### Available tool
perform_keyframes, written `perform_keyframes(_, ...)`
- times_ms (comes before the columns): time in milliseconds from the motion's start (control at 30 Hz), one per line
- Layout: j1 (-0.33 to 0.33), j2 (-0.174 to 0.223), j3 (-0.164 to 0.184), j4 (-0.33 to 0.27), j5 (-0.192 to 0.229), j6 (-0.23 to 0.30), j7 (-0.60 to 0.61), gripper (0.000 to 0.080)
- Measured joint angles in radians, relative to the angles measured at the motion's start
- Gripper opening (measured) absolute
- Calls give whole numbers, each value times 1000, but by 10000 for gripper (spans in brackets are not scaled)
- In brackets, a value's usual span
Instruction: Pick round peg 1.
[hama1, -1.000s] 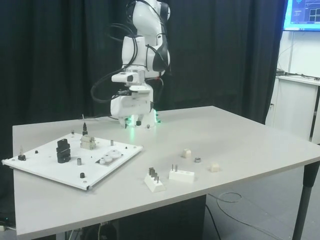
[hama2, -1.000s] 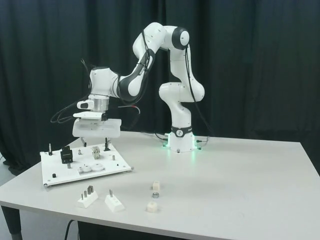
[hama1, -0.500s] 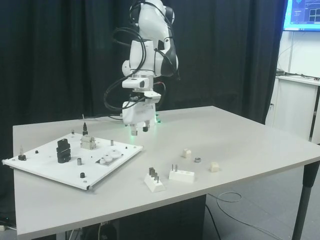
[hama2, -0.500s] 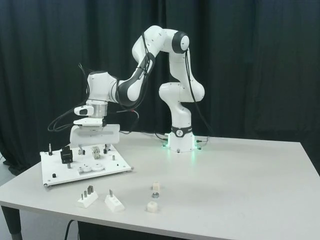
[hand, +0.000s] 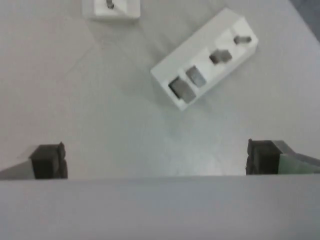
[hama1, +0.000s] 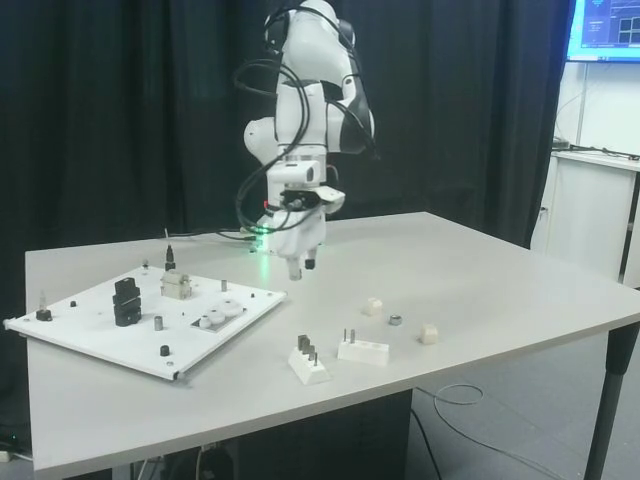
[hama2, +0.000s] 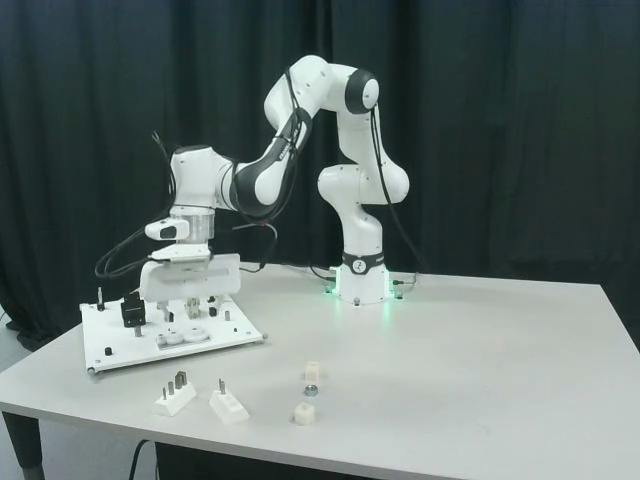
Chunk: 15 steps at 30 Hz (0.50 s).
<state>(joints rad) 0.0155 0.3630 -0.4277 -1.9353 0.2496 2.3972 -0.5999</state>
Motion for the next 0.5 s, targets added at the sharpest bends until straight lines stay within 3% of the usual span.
perform_keyframes(300,0,82,20,88,2,-38,-2,800)
perform_keyframes(500,0,140,28,138,28,-60,-2,800)
